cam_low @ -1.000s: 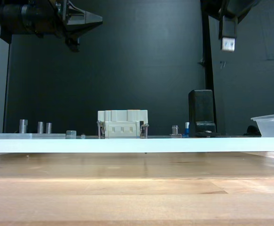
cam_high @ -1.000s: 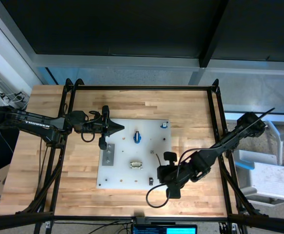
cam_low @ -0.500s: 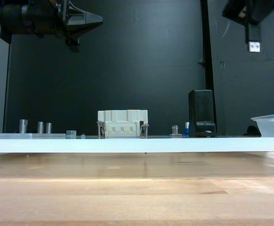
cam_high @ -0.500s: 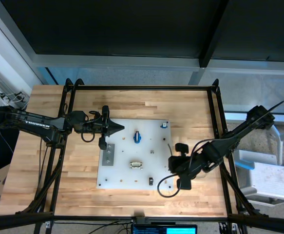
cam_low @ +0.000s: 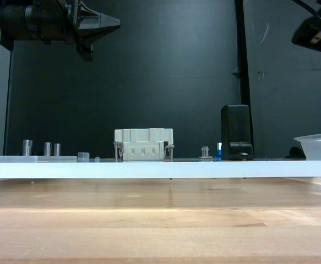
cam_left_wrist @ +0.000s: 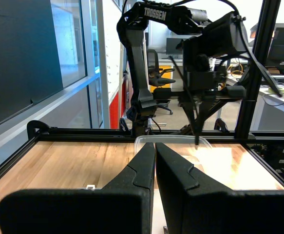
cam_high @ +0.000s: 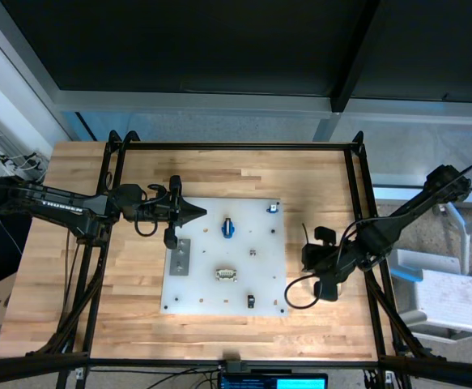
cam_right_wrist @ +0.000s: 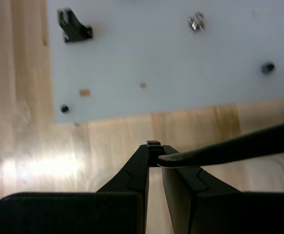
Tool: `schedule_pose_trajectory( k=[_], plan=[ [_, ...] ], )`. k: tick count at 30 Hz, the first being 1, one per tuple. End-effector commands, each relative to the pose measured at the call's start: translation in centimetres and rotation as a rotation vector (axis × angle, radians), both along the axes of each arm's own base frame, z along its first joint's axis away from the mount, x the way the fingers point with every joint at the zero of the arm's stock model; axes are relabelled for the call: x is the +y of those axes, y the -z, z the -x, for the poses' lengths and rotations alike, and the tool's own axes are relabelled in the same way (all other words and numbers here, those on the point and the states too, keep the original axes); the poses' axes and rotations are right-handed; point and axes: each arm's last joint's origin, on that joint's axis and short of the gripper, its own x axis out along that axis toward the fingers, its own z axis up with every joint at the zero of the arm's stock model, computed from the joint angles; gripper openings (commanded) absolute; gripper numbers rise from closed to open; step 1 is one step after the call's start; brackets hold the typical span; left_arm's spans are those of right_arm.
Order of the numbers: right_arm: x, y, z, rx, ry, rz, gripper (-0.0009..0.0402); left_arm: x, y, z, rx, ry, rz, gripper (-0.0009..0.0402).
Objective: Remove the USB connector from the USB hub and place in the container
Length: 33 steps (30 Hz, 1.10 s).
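My right gripper (cam_high: pixel 310 261) hangs above the table just past the white board's right edge, shut on the USB connector's plug (cam_right_wrist: pixel 154 145). The thin black cable (cam_high: pixel 291 293) curls in a loop below the gripper, and its stiff end runs off sideways (cam_right_wrist: pixel 229 148). The USB hub (cam_high: pixel 252 301) is a tiny black block near the board's front edge, with nothing in it (cam_right_wrist: pixel 73 25). The clear container (cam_low: pixel 317 144) stands on the table to the right of the board (cam_left_wrist: pixel 173 141). High over the board's back left corner, my left gripper (cam_high: pixel 195 212) is shut and holds nothing (cam_left_wrist: pixel 155 146).
The white board (cam_high: pixel 211 296) carries a grey metal block (cam_high: pixel 182 258), a blue part (cam_high: pixel 228 228) and a white multi-pin connector (cam_high: pixel 226 275). A black frame rail (cam_high: pixel 363 243) runs along the table's right side, close to the right arm.
My right gripper has carried the USB connector to the right, from above the hub off the board's right edge. The cable loop trails along. The left arm has not moved.
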Motion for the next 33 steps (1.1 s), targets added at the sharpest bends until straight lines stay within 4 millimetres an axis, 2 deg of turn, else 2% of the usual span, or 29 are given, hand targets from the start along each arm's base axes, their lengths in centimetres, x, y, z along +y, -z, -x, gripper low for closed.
schedule_pose_trajectory(
  k=[1,10,19,33],
  plan=[
    [-0.5,0.3,1.0,0.013,0.013,-0.002,0.0000,0.0,0.0,0.0,0.000,0.000,0.000,0.0001],
    [-1.5,1.7,3.8,0.050,0.045,-0.047,0.0000,0.0,0.0,0.0,-0.001,0.000,0.000,0.0001],
    [-1.4,3.3,5.8,0.102,0.077,-0.063,0.0000,0.0,0.0,0.0,0.000,0.000,0.000,0.0001],
    [-1.3,3.9,6.4,0.128,0.083,-0.052,0.0000,0.0,0.0,0.0,0.000,0.000,0.000,0.0001]
  ],
)
